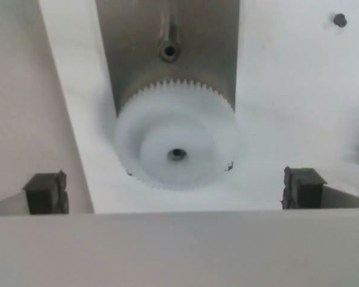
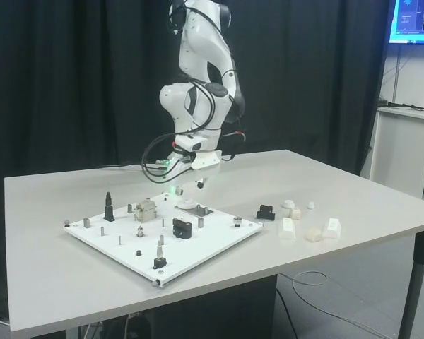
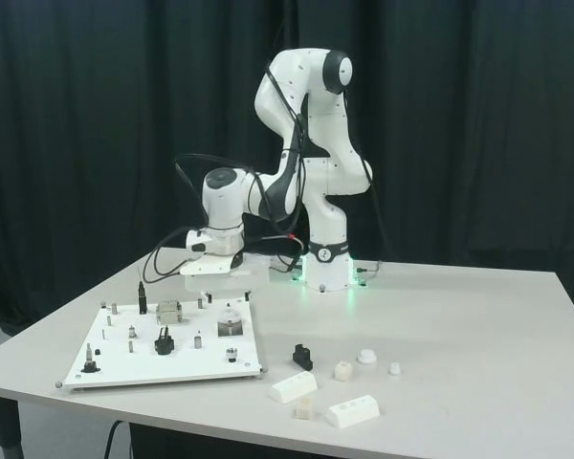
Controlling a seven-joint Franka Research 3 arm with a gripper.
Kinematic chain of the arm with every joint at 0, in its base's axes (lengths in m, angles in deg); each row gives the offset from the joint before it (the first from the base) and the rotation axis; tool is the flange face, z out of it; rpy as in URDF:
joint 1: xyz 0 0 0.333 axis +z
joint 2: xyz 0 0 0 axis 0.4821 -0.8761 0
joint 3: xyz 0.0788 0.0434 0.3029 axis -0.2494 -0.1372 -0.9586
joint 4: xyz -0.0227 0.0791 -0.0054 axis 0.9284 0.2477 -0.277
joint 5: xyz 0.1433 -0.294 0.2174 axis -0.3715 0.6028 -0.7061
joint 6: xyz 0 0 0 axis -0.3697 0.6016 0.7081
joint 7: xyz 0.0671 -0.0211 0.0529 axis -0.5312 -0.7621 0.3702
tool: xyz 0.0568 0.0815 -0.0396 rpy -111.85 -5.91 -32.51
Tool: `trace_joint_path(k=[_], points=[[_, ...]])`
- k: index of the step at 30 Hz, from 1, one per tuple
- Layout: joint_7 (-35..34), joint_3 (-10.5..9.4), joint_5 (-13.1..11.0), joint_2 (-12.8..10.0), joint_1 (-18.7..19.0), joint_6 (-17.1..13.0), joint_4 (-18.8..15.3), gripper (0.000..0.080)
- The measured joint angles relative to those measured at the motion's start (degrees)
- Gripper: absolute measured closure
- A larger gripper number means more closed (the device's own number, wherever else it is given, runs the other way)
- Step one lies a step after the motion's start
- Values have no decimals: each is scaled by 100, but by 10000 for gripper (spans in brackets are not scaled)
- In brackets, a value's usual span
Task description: Remove large gear.
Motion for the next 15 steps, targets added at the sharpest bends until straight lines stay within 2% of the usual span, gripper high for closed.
trace_joint_path(k=[15], points=[[116, 74, -16, -272, 0, -387, -161, 3]])
